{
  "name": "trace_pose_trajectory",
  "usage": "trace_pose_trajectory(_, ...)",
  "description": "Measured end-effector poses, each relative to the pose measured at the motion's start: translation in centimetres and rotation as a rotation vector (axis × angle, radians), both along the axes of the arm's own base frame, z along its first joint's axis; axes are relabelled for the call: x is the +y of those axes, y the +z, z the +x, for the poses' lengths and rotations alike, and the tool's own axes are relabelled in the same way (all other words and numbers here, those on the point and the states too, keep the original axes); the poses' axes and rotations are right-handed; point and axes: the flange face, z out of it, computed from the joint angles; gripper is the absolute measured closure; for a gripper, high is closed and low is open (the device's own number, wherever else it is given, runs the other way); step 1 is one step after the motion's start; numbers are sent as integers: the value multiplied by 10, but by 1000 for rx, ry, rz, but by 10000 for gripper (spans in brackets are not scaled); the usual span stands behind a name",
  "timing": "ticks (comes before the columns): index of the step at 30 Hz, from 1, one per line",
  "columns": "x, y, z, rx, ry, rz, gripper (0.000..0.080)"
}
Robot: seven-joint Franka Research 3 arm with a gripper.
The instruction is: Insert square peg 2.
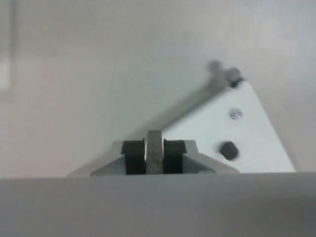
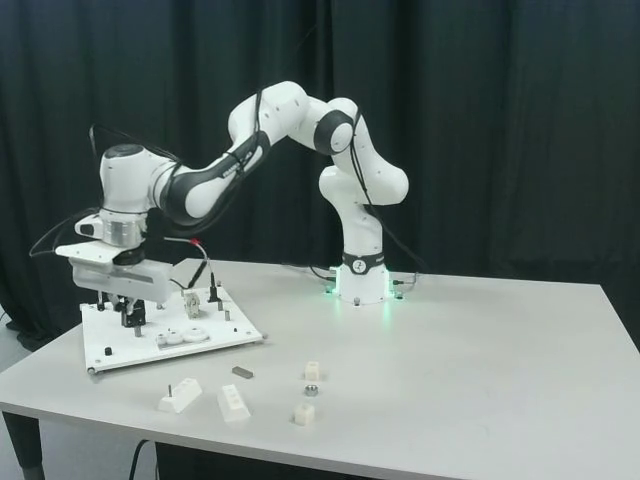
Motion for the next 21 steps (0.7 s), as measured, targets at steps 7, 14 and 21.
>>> trace_pose_trajectory(7,-37,8,-28,18,27,1,728)
trace_pose_trajectory(14,-68,13,-60,43,47,8,728)
trace_pose_trajectory(21,-94,16,-95,73,85,24,728)
